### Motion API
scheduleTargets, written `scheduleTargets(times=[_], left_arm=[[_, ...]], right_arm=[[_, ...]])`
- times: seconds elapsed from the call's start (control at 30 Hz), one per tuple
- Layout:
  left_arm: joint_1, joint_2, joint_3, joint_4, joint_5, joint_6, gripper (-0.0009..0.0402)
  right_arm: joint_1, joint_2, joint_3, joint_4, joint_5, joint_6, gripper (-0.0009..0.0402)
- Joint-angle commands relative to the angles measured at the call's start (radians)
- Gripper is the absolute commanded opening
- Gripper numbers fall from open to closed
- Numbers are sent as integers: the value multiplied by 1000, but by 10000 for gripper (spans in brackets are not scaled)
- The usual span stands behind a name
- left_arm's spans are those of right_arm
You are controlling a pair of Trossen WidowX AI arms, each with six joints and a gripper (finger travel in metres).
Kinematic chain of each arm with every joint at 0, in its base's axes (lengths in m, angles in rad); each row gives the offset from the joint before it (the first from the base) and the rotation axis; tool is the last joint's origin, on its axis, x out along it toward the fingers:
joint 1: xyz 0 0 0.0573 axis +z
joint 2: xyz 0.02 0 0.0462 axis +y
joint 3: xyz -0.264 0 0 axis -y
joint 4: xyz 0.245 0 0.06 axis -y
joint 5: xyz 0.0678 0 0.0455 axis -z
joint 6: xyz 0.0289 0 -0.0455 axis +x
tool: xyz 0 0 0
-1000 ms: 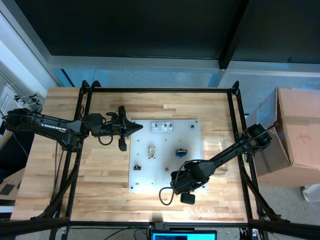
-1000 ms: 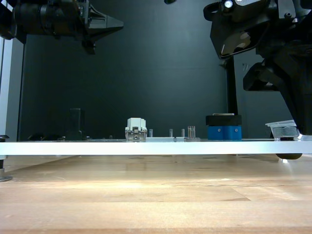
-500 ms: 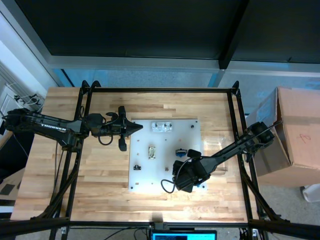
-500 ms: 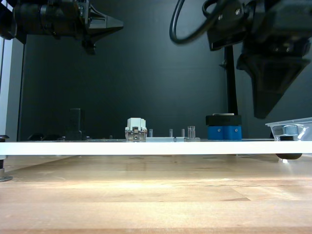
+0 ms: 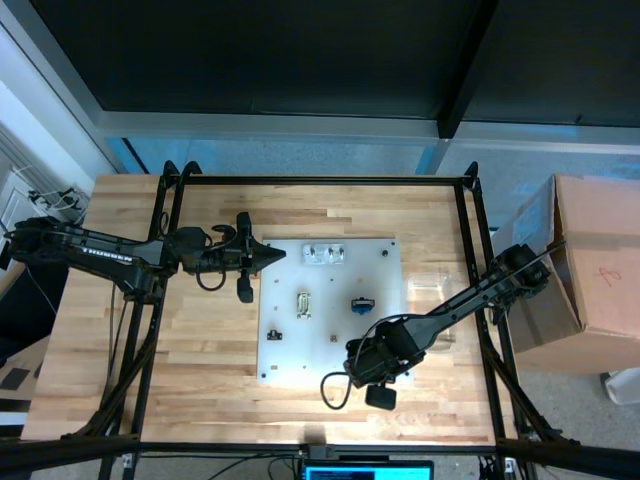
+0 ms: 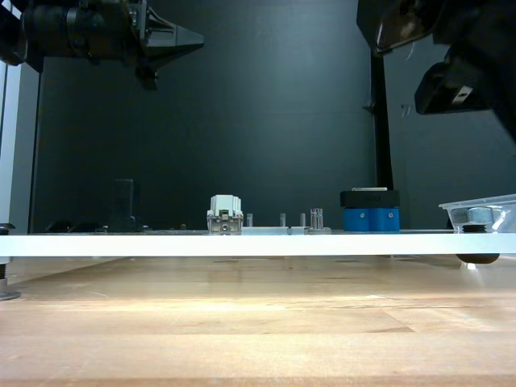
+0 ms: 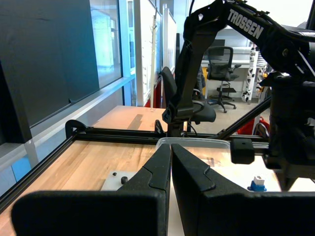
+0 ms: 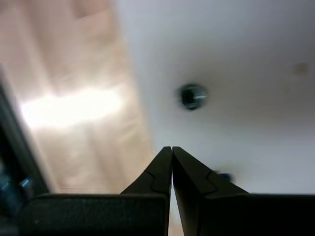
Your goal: Unfasten the M12 nut and place it in the container
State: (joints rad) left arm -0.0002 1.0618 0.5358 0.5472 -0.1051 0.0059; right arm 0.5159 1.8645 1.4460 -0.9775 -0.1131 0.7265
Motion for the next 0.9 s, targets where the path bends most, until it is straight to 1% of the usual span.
scheduleTargets(times=[0.03,0.17,0.27,0.3,0.4,0.47,0.6,0.77,0.9], left_arm=[[0,0,0,-1,0,0,0],[0,0,0,0,0,0,0],[0,0,0,0,0,0,0],[0,0,0,0,0,0,0],[0,0,0,0,0,0,0],[0,0,0,0,0,0,0],[0,0,0,0,0,0,0],[0,0,0,0,0,0,0],[0,0,0,0,0,0,0]], right_arm=[[1,0,-8,29,-39,-29,0],[1,25,-24,60,-38,-56,0],[1,45,-35,80,-24,-82,0],[1,45,-40,84,-9,-85,0],[-5,45,-61,121,-2,-89,0],[-6,45,-64,125,18,-89,0],[-6,45,-76,127,19,-89,0],[-7,45,-80,127,43,-89,0],[-8,45,-81,127,45,-89,0]])
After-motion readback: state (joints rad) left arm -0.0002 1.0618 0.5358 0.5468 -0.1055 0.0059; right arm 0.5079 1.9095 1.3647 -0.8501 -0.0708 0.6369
